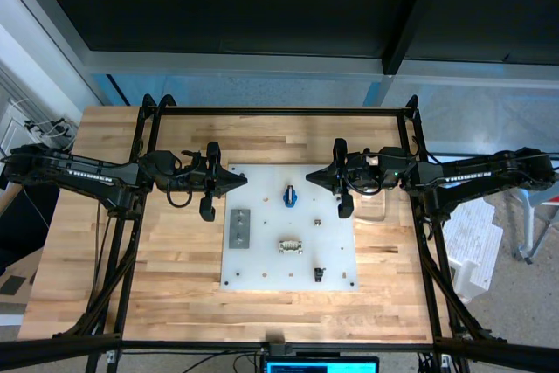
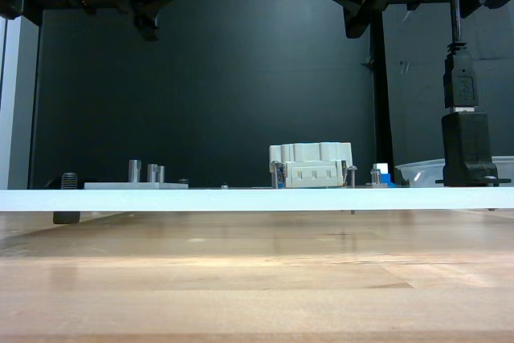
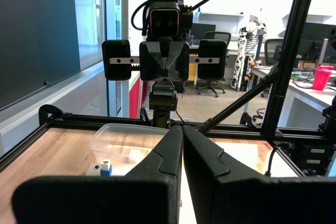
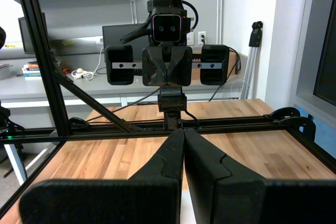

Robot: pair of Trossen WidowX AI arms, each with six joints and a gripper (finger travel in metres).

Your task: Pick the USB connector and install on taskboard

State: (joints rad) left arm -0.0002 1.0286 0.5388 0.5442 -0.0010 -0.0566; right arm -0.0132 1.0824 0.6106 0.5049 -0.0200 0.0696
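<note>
Butcher-block worktop (image 1: pixel 131 259) inside a black frame, dark backdrop behind.

Item 1. Left gripper (image 1: pixel 240 179): arm stretched level from the left edge and held high above the board. The fingers (image 3: pixel 170 148) point inward. They are clenched tip to tip and grasp nothing.

Item 2. Right gripper (image 1: pixel 311 176): arm in the mirrored pose, level and raised, reaching in from the right edge. The fingers (image 4: pixel 173 150) are pressed together and empty. The two sets of fingertips face each other across a gap over the far part of the board.

Item 3. Taskboard (image 1: pixel 262 259): white square plate lying flat on the worktop, below both pairs of fingers.

Item 4. USB connector (image 2: pixel 461 78): upright on the small black socket (image 2: pixel 466 150) at the board's near right corner, with its cable rising straight up. It sits well below the right fingers, toward the near edge from them, and farther still from the left fingers.

Item 5. Grey metal block (image 1: pixel 238 227): below the left fingers, toward the near edge.

Item 6. Blue knob (image 1: pixel 291 196): on the board under the gap between the two sets of fingertips.

Item 7. Beige connector (image 1: pixel 291 245): nearward of the knob.

Item 8. Clear plastic container (image 1: pixel 374 205): on the worktop, just off the board's right edge, under the right arm behind its fingers.
</note>
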